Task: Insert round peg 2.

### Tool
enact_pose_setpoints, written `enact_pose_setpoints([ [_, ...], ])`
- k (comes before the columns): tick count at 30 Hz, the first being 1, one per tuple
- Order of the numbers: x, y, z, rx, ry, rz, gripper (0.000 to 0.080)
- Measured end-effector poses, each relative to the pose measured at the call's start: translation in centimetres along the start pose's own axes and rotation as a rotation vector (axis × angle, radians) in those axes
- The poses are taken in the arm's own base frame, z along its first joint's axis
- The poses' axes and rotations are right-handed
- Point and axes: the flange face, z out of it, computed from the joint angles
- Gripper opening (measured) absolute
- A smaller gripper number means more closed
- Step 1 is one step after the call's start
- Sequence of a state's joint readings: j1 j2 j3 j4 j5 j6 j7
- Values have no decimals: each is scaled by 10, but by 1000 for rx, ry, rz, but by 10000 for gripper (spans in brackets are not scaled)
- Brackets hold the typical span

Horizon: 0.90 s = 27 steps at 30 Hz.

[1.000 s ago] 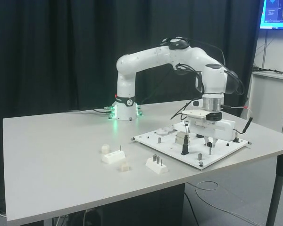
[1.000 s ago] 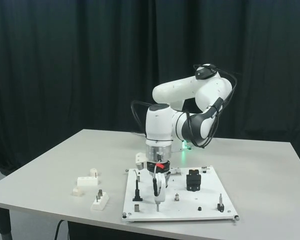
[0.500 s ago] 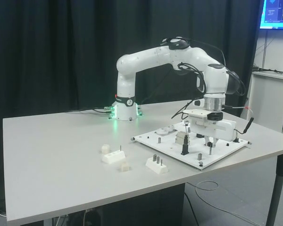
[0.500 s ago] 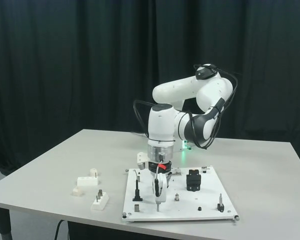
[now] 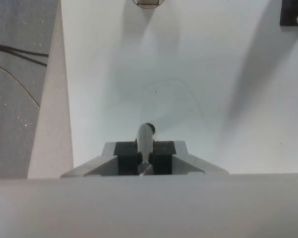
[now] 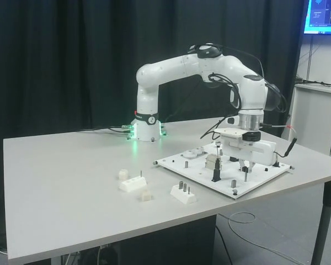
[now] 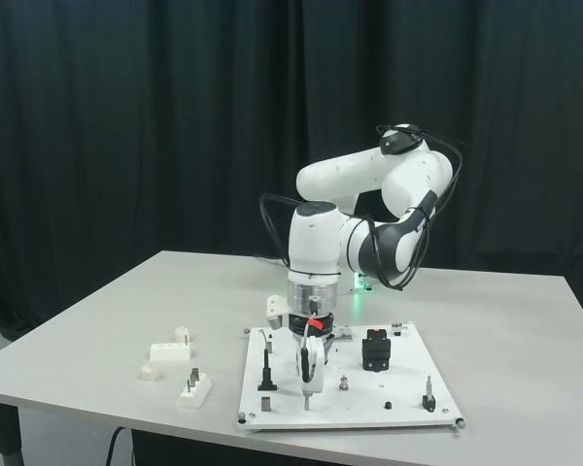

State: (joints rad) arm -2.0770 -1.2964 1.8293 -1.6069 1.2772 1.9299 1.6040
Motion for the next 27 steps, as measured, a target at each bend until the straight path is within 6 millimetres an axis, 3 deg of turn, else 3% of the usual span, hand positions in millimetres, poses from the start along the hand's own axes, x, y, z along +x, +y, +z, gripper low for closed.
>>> enact_pose_setpoints([
  [27,-2,-1,2,26,23,-16,59],
])
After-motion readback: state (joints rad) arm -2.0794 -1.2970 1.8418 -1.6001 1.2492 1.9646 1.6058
